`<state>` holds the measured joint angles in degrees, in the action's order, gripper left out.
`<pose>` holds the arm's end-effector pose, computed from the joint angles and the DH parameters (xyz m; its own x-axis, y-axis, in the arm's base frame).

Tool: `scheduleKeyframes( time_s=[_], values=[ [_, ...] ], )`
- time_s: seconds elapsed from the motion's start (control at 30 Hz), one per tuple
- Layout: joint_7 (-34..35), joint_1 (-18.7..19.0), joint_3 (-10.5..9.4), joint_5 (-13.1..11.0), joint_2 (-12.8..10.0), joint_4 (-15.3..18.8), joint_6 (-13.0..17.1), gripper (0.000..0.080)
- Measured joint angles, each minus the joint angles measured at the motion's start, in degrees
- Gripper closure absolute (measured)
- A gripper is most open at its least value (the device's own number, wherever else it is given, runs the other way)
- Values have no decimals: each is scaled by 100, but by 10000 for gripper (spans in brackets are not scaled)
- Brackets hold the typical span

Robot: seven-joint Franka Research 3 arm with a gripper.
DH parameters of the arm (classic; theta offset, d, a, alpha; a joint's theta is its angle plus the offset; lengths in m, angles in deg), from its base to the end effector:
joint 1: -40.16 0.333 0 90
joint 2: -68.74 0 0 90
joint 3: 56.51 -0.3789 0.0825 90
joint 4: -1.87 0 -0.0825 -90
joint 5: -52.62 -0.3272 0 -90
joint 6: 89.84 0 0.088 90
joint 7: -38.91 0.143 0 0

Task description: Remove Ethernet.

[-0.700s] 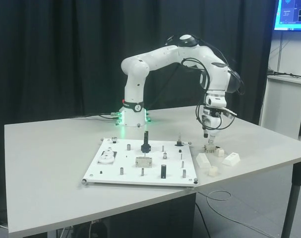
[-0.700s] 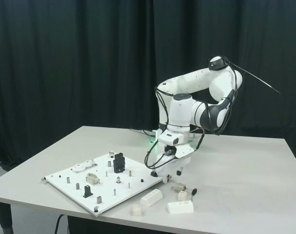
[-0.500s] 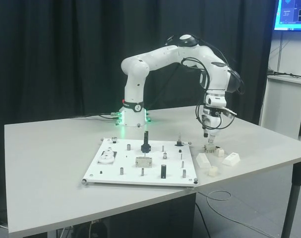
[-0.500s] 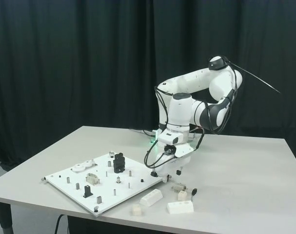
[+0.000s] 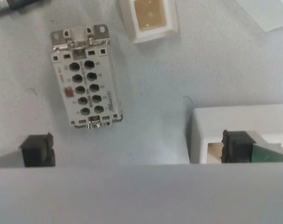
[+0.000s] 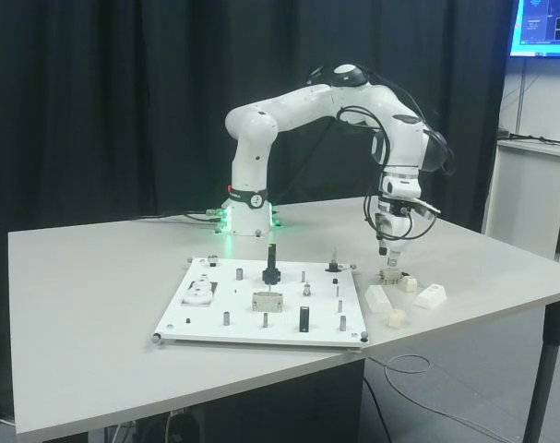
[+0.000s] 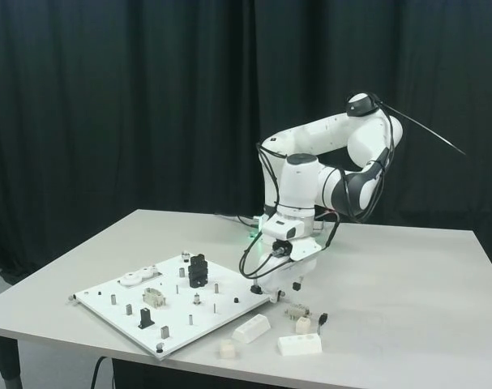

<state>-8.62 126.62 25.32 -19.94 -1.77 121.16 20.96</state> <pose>0.5043 0.2132 0.2400 0.9438 0.3305 0.0052 0.3283 -0.9391 0.1014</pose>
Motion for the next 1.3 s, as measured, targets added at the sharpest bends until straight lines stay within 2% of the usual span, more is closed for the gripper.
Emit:
scheduleKeyframes(
  time_s=[0.53,0.83,0.93,1.3],
  values=[
    [12,-3,73,-13,1,8,-10,3],
    [200,-3,120,-238,2,38,-3,3],
    [187,-3,122,-249,2,51,3,3],
    [-820,2,141,10,2,121,-42,3]
  ],
)
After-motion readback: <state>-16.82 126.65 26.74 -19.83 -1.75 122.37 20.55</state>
